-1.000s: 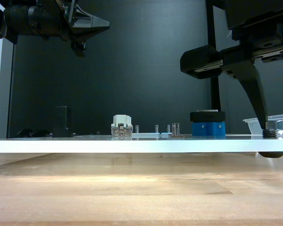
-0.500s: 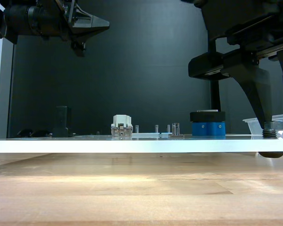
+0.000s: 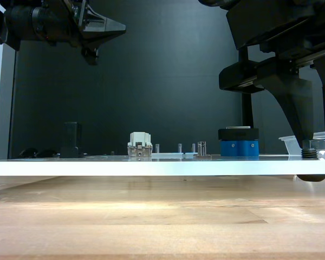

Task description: Pick the M12 nut and place it on its threads and fasten

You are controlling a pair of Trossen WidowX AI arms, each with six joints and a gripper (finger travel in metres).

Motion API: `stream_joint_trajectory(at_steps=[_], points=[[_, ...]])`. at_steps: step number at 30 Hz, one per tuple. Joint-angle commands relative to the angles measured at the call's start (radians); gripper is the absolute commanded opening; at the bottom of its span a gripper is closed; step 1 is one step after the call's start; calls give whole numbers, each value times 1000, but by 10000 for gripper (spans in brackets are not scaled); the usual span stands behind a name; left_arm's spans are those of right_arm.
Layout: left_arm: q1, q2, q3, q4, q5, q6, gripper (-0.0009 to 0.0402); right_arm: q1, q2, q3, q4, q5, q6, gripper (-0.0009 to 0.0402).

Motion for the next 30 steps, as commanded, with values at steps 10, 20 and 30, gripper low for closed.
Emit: stream_joint_trajectory(at_steps=[10,20,30], points=[[0,0,0,0,0,0,0,8,-2,116,-128,2,-452,23],[0,0,0,-1,0,0,0,9,40,155,-127,6,-539,23],[0,0,0,0,0,0,0,8,64,166,-121,5,-576,23]])
